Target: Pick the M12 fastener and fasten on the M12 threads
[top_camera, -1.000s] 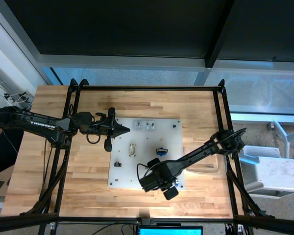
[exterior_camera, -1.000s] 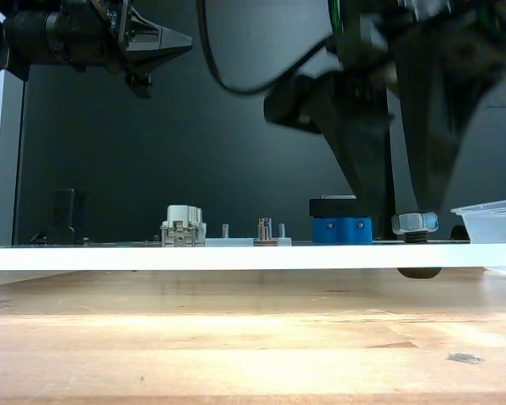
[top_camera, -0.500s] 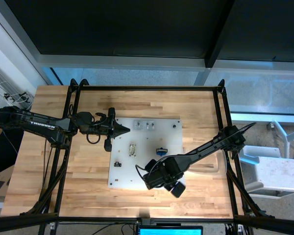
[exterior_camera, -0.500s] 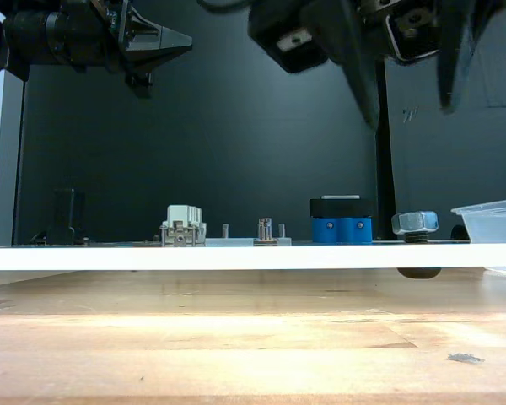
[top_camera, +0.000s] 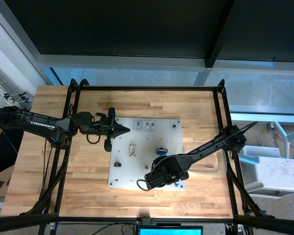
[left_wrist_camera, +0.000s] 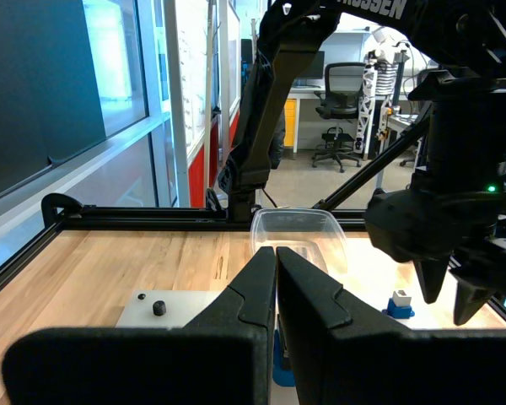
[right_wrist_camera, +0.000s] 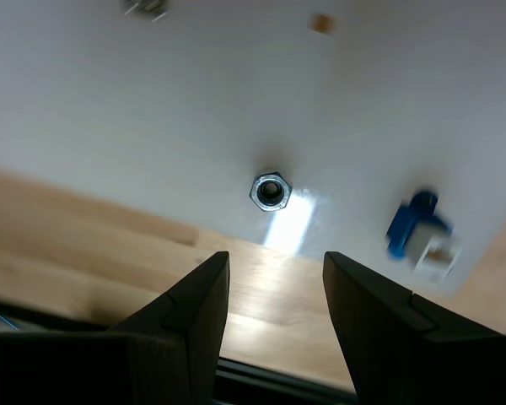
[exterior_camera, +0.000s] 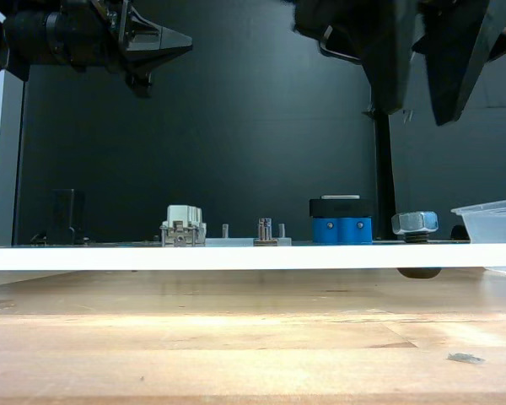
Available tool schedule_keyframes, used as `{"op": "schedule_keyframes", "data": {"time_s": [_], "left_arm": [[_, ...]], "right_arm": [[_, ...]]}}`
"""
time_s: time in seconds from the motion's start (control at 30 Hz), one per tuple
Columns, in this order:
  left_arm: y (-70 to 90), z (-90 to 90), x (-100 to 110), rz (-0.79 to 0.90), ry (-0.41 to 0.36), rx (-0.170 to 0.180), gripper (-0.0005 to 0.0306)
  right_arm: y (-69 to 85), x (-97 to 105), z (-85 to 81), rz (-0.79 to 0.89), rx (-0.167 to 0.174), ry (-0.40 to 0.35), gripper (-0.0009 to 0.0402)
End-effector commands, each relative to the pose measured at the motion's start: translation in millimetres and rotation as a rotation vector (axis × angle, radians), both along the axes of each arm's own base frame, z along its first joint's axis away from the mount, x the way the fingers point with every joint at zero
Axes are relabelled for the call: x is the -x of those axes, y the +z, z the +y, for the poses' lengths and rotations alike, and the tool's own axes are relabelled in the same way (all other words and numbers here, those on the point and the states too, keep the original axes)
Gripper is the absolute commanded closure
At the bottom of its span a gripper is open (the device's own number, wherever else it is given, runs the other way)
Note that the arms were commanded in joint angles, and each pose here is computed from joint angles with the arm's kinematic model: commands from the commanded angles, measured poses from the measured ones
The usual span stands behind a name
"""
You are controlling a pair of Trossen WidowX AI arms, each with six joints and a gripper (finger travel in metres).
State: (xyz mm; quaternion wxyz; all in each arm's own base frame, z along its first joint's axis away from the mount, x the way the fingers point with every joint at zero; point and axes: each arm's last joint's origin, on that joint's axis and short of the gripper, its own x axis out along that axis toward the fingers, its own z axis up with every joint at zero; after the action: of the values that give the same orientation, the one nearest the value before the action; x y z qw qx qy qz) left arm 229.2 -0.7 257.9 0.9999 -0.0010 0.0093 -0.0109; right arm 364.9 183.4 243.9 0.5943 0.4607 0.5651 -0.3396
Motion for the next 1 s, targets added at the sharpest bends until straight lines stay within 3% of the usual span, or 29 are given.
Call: {"op": "schedule_keyframes", "data": {"time_s": [0.03, 0.2, 0.33, 0.7, 0.77, 0.87, 1.0], "left_arm": [[0.0, 0.0, 0, 0.0, 0.0, 0.0, 0.03], [0.0, 0.1, 0, 0.0, 0.0, 0.0, 0.03], [0.0, 0.1, 0, 0.0, 0.0, 0.0, 0.03], [0.0, 0.1, 0, 0.0, 0.0, 0.0, 0.03], [0.0, 0.0, 0, 0.0, 0.0, 0.0, 0.03], [0.0, 0.0, 0, 0.0, 0.0, 0.0, 0.03], [0.0, 0.0, 0, 0.0, 0.0, 0.0, 0.03]], "right_arm": [[-0.9, 0, 0.5, -0.023, 0.031, 0.22, 0.024], [-0.8, 0, 0.5, -0.068, 0.084, 0.62, 0.024], [-1.0, 1, 1.4, -0.087, 0.107, 0.79, 0.024], [-17.9, 7, -1.0, -0.044, 0.144, 1.026, 0.0241], [-22.0, 8, -2.2, -0.036, 0.169, 1.065, 0.0249], [-24.8, 9, -3.7, -0.026, 0.213, 1.081, 0.0286], [-25.7, 9, -2.7, -0.032, 0.216, 1.086, 0.0373]]}}
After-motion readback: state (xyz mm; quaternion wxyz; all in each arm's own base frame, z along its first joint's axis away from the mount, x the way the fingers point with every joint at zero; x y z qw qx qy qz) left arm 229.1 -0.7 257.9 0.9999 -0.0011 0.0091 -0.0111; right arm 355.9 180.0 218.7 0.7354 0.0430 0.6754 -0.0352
